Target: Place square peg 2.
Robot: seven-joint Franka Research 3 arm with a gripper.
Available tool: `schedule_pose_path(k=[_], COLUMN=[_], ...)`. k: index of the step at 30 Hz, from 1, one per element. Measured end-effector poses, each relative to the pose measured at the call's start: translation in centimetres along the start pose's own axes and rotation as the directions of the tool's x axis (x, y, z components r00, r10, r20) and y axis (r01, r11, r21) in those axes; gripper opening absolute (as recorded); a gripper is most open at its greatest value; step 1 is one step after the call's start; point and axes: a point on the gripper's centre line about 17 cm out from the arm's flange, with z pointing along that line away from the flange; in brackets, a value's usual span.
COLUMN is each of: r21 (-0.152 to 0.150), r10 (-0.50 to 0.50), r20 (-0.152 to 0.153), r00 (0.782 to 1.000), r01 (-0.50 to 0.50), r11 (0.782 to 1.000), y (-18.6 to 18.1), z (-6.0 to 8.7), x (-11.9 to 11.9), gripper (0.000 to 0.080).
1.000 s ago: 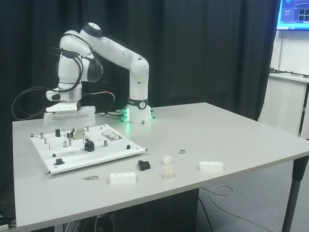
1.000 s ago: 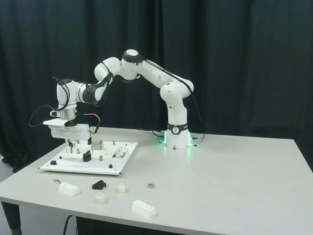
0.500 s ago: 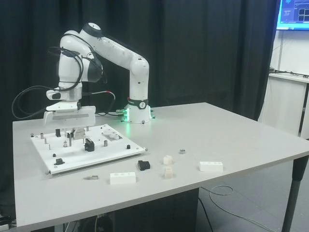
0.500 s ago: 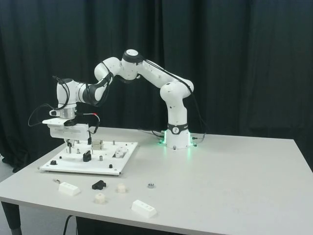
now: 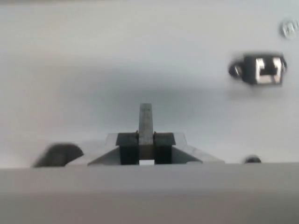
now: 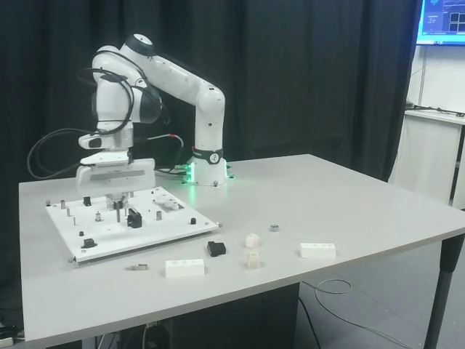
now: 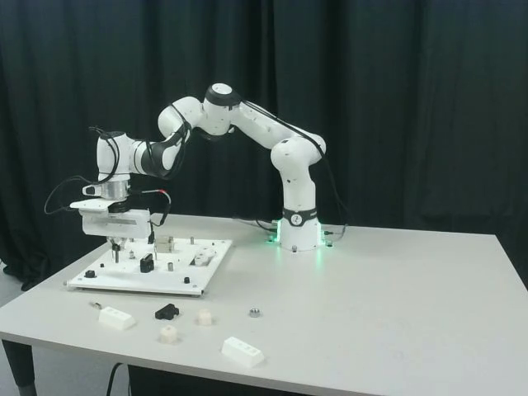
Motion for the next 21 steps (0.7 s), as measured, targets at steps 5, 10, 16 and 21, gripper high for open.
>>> schedule_pose_path(k=[5, 10, 16, 21], r21=[0.005, 0.012, 0.026, 0.03], r10=[-0.014, -0.031, -0.043, -0.051], r20=[-0.024, -0.038, -0.038, -0.029], r00=[1.0, 0.999, 0.998, 0.998], r01=[0.014, 0.031, 0.044, 0.052], r11=[1.0, 0.999, 0.999, 0.998], y=[-1.5, -3.5, -6.1, -7.7], z=[-0.1, 0.0, 0.6, 1.3], x=[2.3, 4.7, 6.8, 8.0], gripper=[0.0065, 0.0065, 0.0065, 0.0065])
